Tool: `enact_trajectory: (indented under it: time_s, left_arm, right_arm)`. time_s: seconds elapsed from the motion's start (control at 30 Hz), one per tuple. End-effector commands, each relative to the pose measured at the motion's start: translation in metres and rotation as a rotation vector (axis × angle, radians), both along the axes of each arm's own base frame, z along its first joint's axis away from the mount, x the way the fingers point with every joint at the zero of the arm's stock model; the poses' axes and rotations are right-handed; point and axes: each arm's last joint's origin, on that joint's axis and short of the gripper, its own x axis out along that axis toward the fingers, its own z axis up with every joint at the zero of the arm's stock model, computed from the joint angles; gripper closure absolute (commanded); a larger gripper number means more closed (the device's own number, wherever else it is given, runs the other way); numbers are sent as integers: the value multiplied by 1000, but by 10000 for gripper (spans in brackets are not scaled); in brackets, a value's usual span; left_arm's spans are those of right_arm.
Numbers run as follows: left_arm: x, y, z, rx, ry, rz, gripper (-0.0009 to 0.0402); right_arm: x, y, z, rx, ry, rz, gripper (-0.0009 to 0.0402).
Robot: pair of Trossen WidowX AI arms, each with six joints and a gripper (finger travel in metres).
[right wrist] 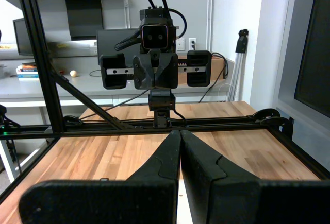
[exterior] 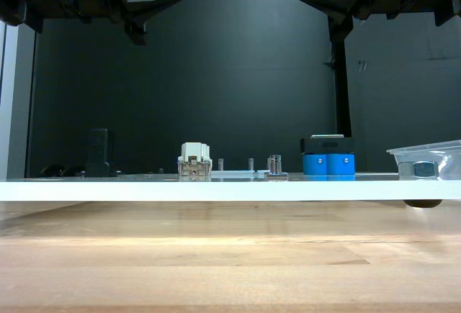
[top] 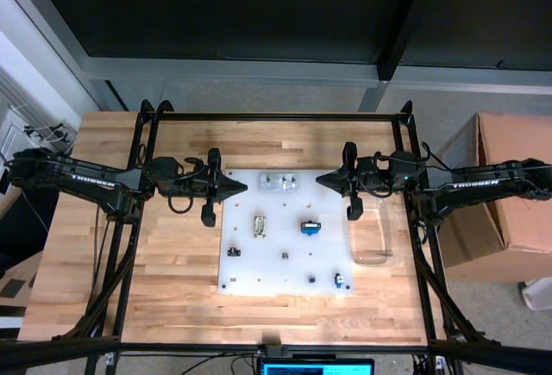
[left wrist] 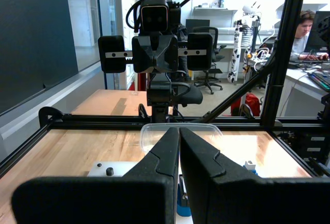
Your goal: Pick the M12 nut and place it on its threads and fasten
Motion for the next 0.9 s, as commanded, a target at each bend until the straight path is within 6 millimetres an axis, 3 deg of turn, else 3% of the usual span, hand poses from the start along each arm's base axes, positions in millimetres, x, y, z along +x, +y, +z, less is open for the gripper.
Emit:
enact_trajectory:
  time_s: [0.03,0.9]
  left_arm:
    - [0,0,0,0,2,0,393]
    - [0,0,0,0,7,0,393]
  right_arm:
    - [0,0,0,-1,0,0,393]
    - [0,0,-3,0,31,1,393]
